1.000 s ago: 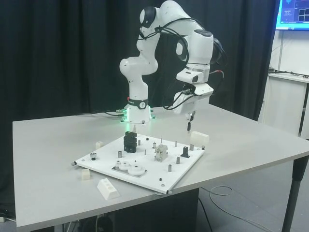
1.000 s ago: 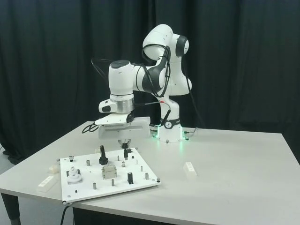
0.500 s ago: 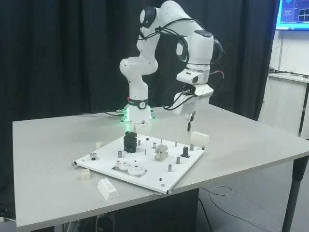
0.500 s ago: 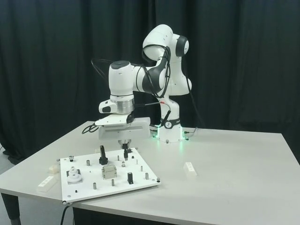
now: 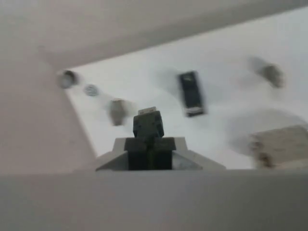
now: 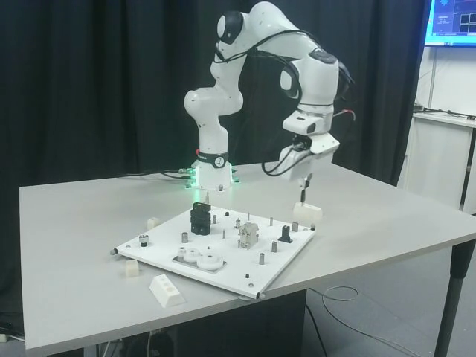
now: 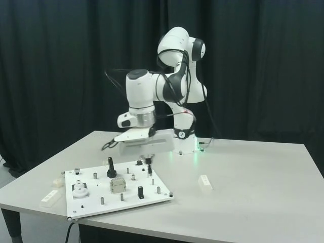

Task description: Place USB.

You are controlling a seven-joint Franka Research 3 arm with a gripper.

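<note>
From the wrist the white board (image 5: 231, 62) is smeared, so its pegs and the pale block (image 5: 281, 144) cut by the edge cannot be made out. The pincer (image 5: 149, 154) is half hidden behind the wrist housing, only its tips around the USB plug (image 5: 147, 124) showing. In both room views that plug is too small to tell.

Room views were evenly lit against black curtains (image 7: 61, 61); wrist view was blurred, its foreground unfocused
</note>
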